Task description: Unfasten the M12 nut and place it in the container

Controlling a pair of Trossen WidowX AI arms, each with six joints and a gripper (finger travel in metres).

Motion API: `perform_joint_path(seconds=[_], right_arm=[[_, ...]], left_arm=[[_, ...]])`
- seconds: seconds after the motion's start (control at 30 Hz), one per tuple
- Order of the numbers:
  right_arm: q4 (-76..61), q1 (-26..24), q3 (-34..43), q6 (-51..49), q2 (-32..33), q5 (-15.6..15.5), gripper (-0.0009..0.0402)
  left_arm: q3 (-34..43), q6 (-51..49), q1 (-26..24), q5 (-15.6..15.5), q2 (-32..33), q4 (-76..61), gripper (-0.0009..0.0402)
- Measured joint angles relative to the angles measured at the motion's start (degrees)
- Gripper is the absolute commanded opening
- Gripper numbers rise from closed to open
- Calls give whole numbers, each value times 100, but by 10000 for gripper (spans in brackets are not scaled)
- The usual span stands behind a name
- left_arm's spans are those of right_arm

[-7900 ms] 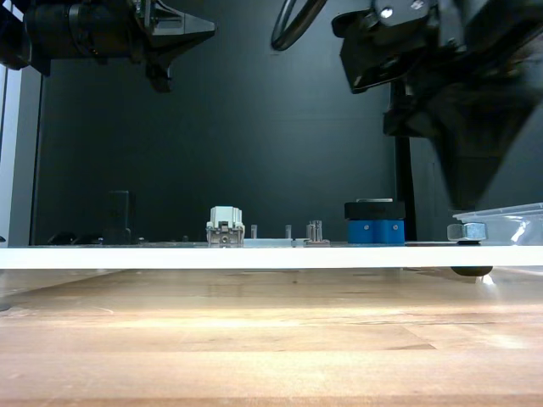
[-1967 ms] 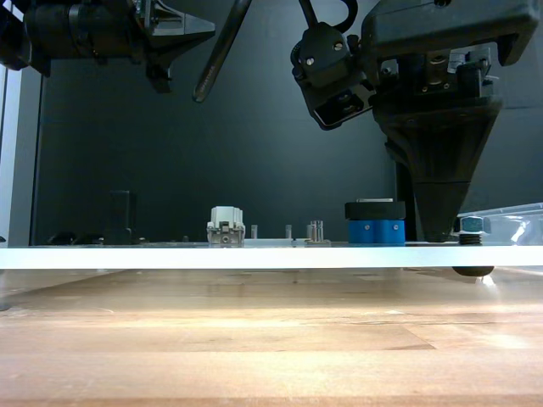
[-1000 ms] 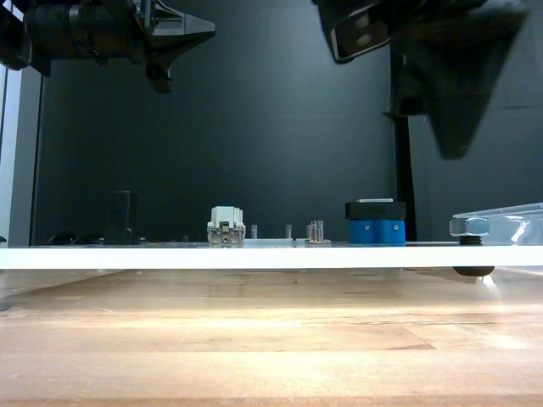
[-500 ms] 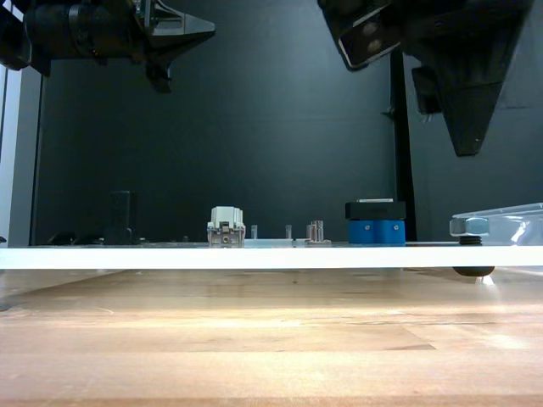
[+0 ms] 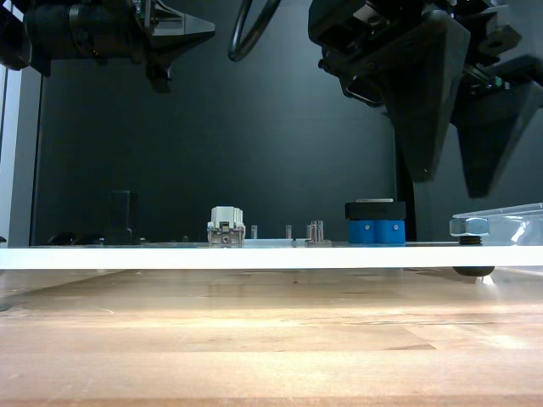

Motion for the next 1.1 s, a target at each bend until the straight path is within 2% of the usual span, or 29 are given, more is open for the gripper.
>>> perform_joint_path(seconds=[0.2,0.57,0.8,0.93,1.1], right_arm=[[205,-2,-55,85,146,-103,235],[299,0,-240,160,155,-107,90],[264,-4,-254,-39,155,-105,20],[271,-4,-256,-841,155,-111,-1],[289,-2,-258,-3517,155,-118,6]], left_arm=[[0,0,0,0,0,-2,0],[0,0,0,0,0,0,0],[0,0,0,0,0,4,0],[0,0,0,0,0,2,0],[0,0,0,0,0,2,0]])
